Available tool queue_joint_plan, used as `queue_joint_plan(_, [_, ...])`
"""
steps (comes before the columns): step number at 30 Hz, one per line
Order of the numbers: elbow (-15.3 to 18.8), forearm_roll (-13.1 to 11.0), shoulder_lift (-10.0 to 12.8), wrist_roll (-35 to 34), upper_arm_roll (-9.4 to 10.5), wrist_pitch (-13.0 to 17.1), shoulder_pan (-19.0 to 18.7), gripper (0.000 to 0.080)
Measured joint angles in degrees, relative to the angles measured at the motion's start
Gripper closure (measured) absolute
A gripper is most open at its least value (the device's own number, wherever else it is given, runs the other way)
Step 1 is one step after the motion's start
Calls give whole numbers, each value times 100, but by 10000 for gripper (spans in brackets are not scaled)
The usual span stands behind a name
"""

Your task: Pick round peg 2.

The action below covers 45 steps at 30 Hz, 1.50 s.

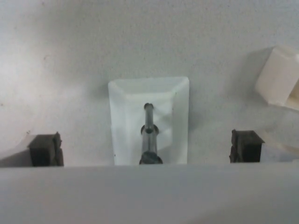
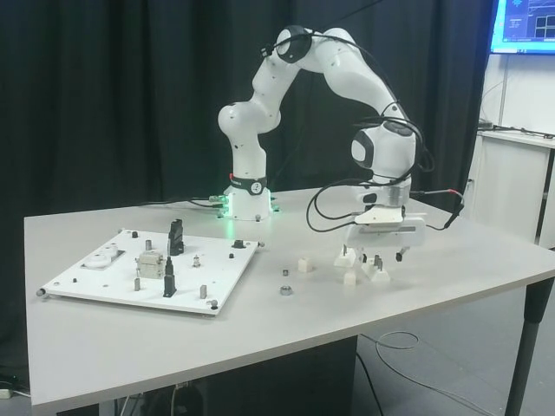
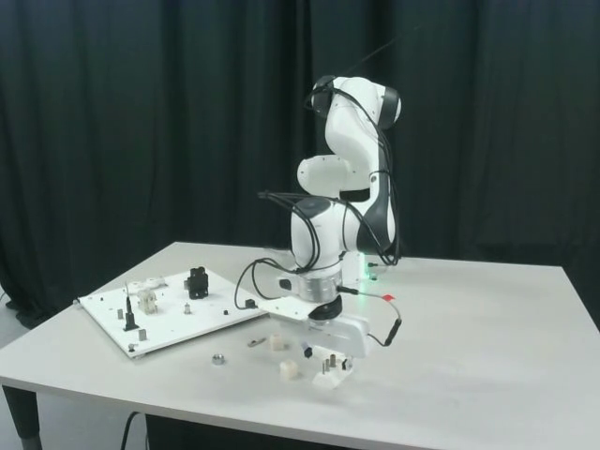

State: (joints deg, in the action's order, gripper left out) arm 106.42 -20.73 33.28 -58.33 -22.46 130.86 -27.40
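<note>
A slim grey round peg (image 1: 148, 133) stands upright in a white holder block (image 1: 148, 98) on the table. My gripper (image 1: 145, 148) hangs just above it, open, with one black fingertip (image 1: 45, 149) on each side of the block and nothing held. In the first room view the gripper (image 2: 373, 262) is low over the holder (image 2: 380, 274), right of the table's middle. The second room view shows the gripper (image 3: 321, 359) above the same holder (image 3: 330, 378) near the front edge. The peg is too small to make out in either room view.
Two more white blocks (image 2: 304, 264) (image 2: 349, 278) and a small nut (image 2: 284, 289) lie left of the gripper. One white block (image 1: 280, 77) shows close by in the wrist view. A white board (image 2: 104, 290) with several small parts sits on the table's left side.
</note>
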Motion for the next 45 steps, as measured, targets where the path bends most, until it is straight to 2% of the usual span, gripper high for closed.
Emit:
queue_joint_plan(22, [132, 24, 0, 0, 29, 185, 0, 3])
queue_joint_plan(23, [136, 26, 0, 0, 30, 193, 0, 294])
queue_joint_plan(26, [146, 29, 0, 0, 32, 215, 0, 294])
queue_joint_plan(27, [149, 29, 0, 0, 33, 222, 0, 488])
queue_joint_plan(32, [155, 29, 0, 0, 38, 241, 0, 488])
queue_joint_plan(33, [155, 29, 0, 0, 39, 243, 0, 650])
queue_joint_plan(38, [155, 29, 0, 0, 44, 250, 0, 650])
queue_joint_plan(39, [155, 29, 0, 0, 44, 251, 0, 733])
queue_joint_plan(45, [155, 29, 0, 0, 47, 255, 0, 733])
